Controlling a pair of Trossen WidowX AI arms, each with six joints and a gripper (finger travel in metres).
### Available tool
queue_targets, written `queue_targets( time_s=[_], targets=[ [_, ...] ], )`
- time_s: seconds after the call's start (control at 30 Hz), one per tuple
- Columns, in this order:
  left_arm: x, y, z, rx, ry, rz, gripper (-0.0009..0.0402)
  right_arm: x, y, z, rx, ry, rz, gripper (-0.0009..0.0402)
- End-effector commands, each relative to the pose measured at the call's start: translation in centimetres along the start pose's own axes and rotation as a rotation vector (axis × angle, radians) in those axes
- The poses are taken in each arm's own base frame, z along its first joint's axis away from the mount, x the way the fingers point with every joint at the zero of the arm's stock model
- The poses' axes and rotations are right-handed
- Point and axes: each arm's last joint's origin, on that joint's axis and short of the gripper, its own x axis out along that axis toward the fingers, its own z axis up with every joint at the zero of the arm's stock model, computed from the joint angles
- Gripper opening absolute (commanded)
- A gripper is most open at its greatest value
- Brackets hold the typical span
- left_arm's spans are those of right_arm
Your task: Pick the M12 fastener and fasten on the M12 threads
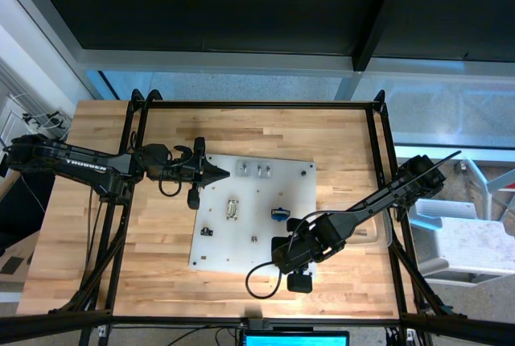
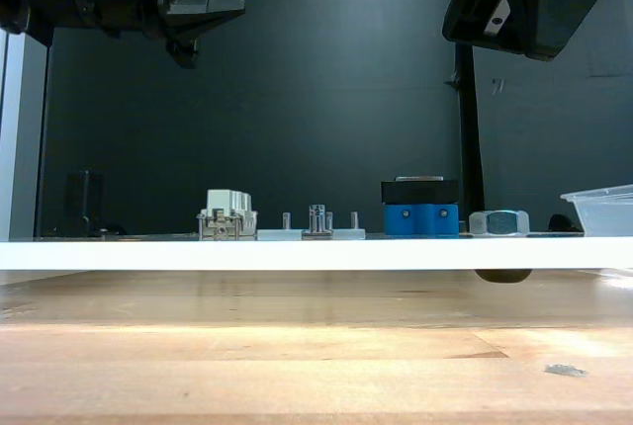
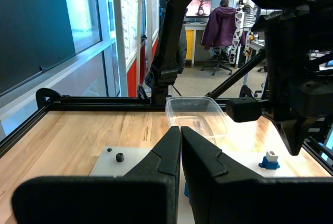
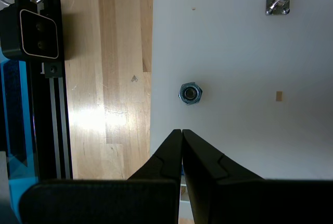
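The M12 fastener [image 4: 190, 93], a small silver hex nut with a dark centre, sits on the white board [image 4: 244, 52] close to its edge. In the low view the nut [image 2: 499, 221] rests low at board level on its stud, and no ribs show beneath it. My right gripper [image 4: 181, 131] hangs above the board just short of the nut, shut with nothing between its fingers. In the high view the right gripper [image 1: 282, 256] covers the nut. My left gripper [image 1: 229, 175] is shut and empty, held high over the board's far left edge.
A clear tray [image 2: 603, 208] stands to the right of the board, beside the right arm. Blue-and-black fittings [image 2: 420, 208], a grey connector [image 2: 227, 215] and small posts [image 2: 317, 220] stand on the board [image 1: 265, 201]. Black frame rails run around the wooden table.
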Motion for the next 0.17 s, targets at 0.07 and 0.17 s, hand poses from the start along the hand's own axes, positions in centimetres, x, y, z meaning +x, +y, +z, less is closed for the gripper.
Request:
queue_targets(
  time_s=[0.07, 0.17],
  targets=[
    [0.01, 0.01, 0.00, 0.000, 0.000, 0.000, 0.0000, 0.03, 0.01, 0.01, 0.000, -0.001, 0.001, 0.0000],
    [0.01, 0.01, 0.00, 0.000, 0.000, 0.000, 0.0000, 0.03, 0.02, 0.01, -0.001, -0.001, 0.001, 0.0000]
  ],
)
